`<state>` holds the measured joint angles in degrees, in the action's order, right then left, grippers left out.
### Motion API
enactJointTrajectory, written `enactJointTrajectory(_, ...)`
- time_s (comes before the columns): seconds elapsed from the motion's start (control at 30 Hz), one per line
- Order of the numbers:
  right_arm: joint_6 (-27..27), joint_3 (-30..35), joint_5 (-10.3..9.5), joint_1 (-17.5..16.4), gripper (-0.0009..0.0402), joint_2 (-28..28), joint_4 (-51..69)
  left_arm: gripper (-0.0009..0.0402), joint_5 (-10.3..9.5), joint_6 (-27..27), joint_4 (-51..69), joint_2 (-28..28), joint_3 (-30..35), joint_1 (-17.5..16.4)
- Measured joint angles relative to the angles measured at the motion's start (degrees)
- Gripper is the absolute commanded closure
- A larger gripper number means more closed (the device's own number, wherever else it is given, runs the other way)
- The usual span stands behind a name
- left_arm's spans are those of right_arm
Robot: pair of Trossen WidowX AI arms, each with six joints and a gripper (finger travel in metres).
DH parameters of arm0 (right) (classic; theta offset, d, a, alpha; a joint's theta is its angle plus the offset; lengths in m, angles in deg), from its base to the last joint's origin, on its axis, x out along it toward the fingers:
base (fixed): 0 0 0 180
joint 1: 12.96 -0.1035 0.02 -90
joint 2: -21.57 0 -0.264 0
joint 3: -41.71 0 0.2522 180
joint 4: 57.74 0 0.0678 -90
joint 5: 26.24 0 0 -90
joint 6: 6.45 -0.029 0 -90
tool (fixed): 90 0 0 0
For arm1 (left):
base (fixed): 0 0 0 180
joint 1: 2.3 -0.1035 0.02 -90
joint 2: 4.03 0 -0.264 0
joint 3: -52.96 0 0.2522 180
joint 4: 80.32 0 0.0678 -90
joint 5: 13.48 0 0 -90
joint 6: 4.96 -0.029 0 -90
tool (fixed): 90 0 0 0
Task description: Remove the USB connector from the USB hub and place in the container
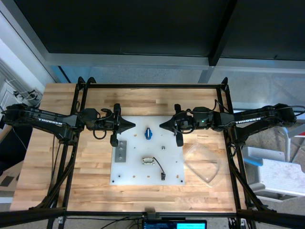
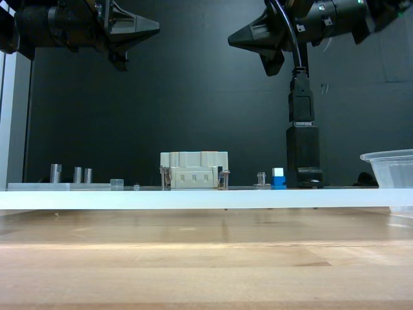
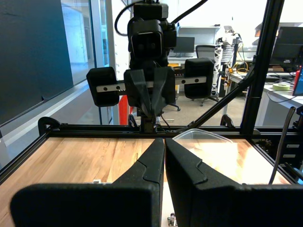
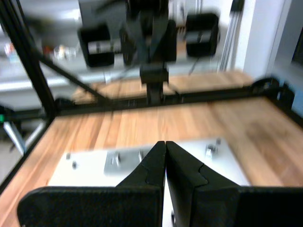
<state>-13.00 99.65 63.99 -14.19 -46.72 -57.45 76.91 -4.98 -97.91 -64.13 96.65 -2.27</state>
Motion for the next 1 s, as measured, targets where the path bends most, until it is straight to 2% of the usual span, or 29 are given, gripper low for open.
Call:
enactJointTrajectory(0.3,0.0,9.3,-0.24,-4.5,0.0393,0.0,23.4,0.0392,0.00,0.0,0.0,0.0,0.0,0.0)
enactJointTrajectory(0.5,-1.8,12.1,3.19,-8.1,0.0393,0.0,31.0,0.0392,0.00,0.0,0.0,0.0,0.0,0.0)
enactJointTrajectory(0.57,-3.8,12.3,3.72,-8.9,0.0393,0.0,32.7,0.0392,-0.02,0.0,0.0,0.0,0.0,0.0)
enactJointTrajectory(0.77,-6.3,13.5,8.72,-13.6,0.0393,-0.2,38.9,0.0392,0.00,0.0,0.0,0.0,0.0,0.0)
enactJointTrajectory(1.0,-10.1,17.4,9.27,-20.2,0.0393,-2.4,44.4,0.0392,-0.02,0.0,0.0,0.0,0.0,0.0)
